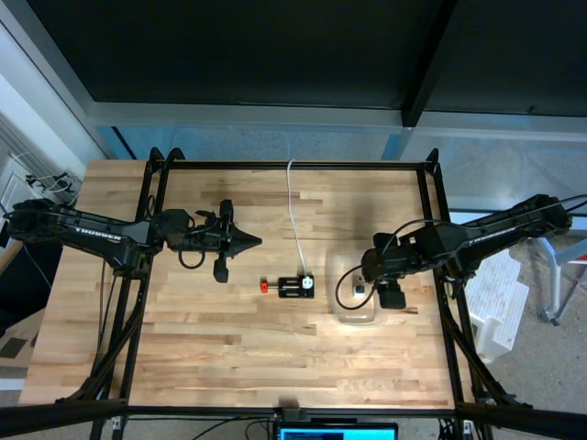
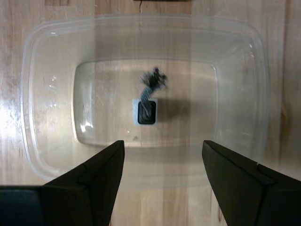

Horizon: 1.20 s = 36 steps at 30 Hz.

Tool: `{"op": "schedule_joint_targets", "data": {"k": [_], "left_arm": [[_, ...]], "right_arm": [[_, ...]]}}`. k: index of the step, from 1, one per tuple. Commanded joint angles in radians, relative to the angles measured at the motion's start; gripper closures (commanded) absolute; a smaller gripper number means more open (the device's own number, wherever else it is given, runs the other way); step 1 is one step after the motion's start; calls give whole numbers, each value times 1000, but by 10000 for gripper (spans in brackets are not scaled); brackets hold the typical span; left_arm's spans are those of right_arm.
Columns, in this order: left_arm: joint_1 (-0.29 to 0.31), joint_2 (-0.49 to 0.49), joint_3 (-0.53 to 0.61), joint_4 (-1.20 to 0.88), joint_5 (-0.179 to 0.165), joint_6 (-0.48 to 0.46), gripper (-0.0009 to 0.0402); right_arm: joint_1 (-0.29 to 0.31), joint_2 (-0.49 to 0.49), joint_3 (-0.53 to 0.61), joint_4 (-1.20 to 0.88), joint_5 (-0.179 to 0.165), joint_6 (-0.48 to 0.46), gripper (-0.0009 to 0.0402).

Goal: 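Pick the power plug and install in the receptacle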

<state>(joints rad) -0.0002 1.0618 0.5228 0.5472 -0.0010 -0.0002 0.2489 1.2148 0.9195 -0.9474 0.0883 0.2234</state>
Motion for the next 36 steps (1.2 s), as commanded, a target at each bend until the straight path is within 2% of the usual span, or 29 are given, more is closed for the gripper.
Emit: {"op": "schedule_joint_targets", "data": {"k": [1, 21, 31, 36], "left_arm": [[0, 0, 0, 0, 0, 0, 393], [0, 0, 0, 0, 0, 0, 393], [0, 0, 0, 0, 0, 0, 393], [0, 0, 0, 0, 0, 0, 393]], "right_arm": [[4, 27, -9, 31, 0, 1, 149], [12, 182, -16, 124, 9, 0, 150], [19, 183, -68, 184, 17, 8, 150], [24, 183, -71, 189, 16, 8, 167]]}}
